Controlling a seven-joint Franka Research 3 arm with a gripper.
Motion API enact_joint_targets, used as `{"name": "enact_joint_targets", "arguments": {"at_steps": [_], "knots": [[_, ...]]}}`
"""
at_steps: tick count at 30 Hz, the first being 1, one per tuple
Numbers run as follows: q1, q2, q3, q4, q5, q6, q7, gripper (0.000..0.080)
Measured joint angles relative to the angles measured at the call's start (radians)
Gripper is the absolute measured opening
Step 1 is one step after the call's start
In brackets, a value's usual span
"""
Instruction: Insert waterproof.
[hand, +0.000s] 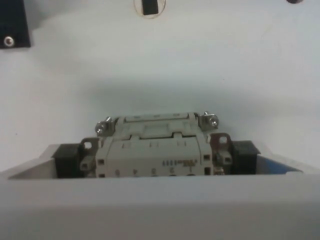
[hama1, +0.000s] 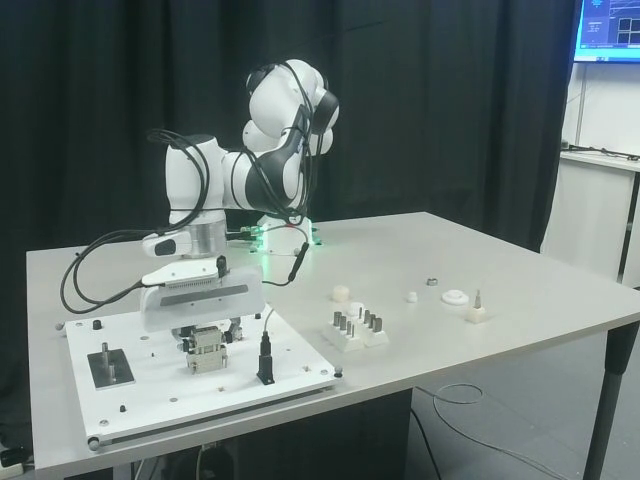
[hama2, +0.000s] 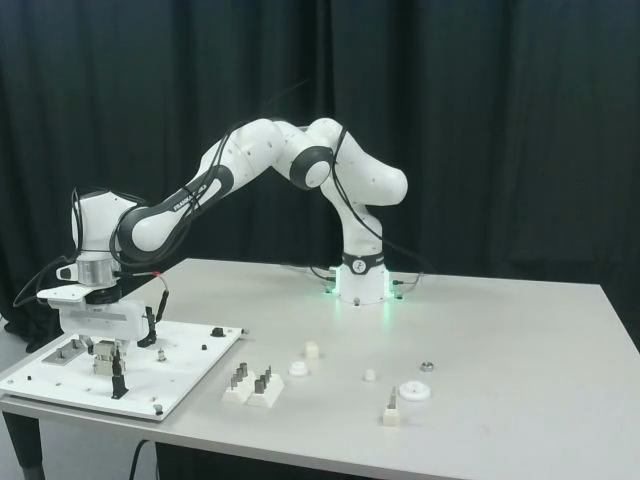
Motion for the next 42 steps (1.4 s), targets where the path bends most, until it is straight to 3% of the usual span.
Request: {"name": "enact_joint_targets", "arguments": {"at_steps": [42], "knots": [[-0.002,0.001,-0.001,0.002,0.008,-0.007,0.036,0.0623]]}}
